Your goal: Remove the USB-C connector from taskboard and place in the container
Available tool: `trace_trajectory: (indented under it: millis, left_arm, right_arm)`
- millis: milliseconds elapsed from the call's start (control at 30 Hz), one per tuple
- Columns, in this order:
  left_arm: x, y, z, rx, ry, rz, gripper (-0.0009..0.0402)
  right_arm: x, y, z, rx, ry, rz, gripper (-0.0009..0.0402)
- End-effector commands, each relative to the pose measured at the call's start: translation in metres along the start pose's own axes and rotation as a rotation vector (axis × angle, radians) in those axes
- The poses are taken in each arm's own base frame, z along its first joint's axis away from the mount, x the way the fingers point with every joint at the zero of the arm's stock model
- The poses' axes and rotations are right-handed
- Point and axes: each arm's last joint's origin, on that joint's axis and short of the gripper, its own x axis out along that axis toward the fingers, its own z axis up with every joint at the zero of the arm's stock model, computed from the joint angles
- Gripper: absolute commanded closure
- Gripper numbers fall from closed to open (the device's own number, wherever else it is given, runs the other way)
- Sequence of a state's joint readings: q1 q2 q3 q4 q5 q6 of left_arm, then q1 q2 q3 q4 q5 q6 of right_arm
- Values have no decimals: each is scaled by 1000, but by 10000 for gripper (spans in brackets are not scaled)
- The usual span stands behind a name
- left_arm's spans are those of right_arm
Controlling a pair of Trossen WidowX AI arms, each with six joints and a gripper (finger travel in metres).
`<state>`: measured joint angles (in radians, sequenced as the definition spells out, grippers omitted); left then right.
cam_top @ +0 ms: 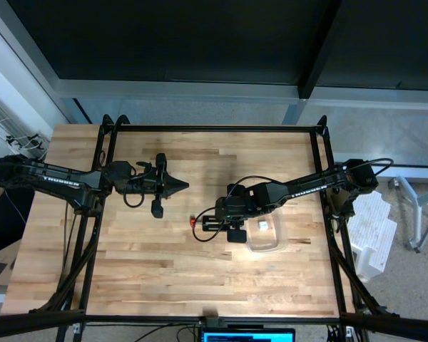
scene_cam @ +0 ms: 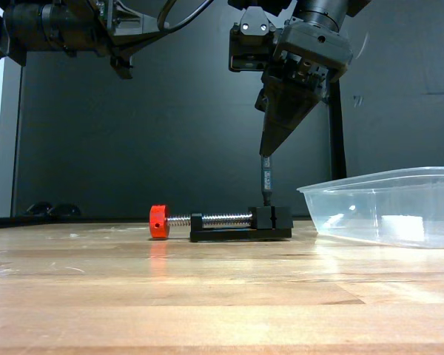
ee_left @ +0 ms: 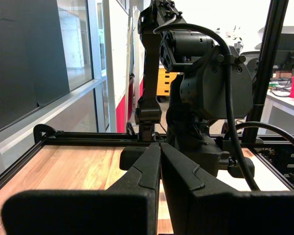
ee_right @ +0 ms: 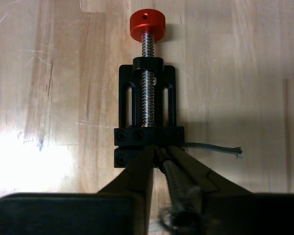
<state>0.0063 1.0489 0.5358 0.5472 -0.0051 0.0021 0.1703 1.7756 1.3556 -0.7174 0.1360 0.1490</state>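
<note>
Connector, slim dark USB-C plug (scene_cam: 266, 180), upright in small black red-knobbed taskboard (scene_cam: 240, 223), pinched from above by right gripper (scene_cam: 267, 151); left gripper (cam_top: 180, 186), fingers together, parked centre-left.

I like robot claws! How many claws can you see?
2. The left gripper hangs shut above the table, left of the taskboard. The right gripper points down over the taskboard's end, shut on the USB-C connector.

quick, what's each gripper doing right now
left gripper: shut, holding nothing, up above the table.
right gripper: shut on the USB-C connector, which stands upright in the taskboard.
</note>
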Motion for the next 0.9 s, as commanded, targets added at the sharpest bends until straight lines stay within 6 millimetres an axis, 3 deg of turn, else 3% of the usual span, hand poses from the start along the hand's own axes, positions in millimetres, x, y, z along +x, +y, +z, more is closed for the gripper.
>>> trace_trajectory:
  millis: [33,900]
  left_arm:
    - [0,0,0,0,0,0,393]
    - [0,0,0,0,0,0,393]
  right_arm:
    - [0,0,0,-1,-2,-2,392]
    - [-17,-1,8,-5,-25,1,393]
